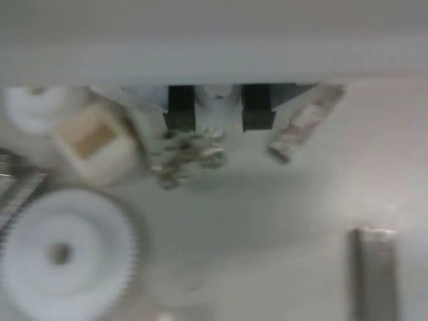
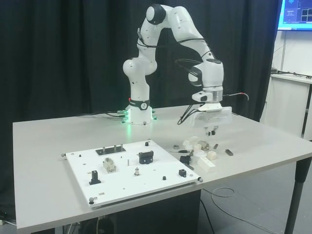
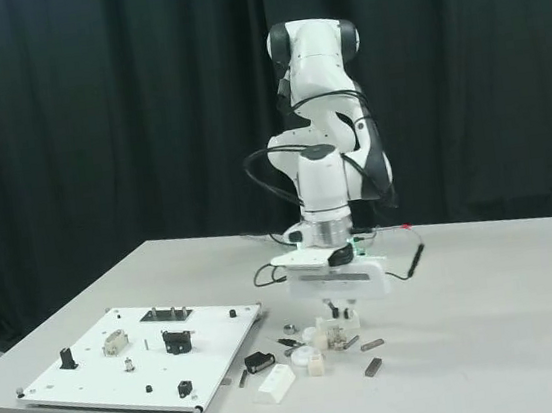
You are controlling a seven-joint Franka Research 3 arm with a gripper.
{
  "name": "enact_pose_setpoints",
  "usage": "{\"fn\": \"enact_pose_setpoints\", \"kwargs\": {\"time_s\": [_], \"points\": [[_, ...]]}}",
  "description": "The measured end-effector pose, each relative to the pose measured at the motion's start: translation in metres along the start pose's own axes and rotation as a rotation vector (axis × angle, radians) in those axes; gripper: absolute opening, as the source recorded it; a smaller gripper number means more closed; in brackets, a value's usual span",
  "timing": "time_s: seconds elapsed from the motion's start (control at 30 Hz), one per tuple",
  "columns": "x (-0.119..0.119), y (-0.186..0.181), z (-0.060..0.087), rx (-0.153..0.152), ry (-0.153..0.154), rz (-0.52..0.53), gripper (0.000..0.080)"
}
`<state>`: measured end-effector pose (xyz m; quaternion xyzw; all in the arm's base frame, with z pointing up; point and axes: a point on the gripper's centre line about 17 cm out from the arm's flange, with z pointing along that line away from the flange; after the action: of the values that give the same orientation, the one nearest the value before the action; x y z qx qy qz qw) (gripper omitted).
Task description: Place small gear.
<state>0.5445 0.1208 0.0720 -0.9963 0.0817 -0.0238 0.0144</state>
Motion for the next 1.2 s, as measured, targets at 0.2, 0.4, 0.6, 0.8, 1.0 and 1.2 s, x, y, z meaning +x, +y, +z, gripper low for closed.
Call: {"fn": "enact_pose_setpoints", "kwargs": {"time_s": [0.2, 0.4, 0.6, 0.8, 1.0, 1.2], "points": [[-0.004, -0.026, 0.008, 0.002, -0.009, -0.007, 0.0144], [-0.011, -0.043, 0.017, -0.002, -0.026, -0.027, 0.0144], [-0.017, -0.050, 0.026, -0.006, -0.039, -0.038, 0.0144], [-0.022, -0.055, 0.031, -0.009, -0.049, -0.032, 0.0144], [-0.026, -0.059, 0.035, -0.011, -0.054, -0.024, 0.0144], [-0.029, -0.062, 0.037, -0.011, -0.059, -0.029, 0.0144]]}}
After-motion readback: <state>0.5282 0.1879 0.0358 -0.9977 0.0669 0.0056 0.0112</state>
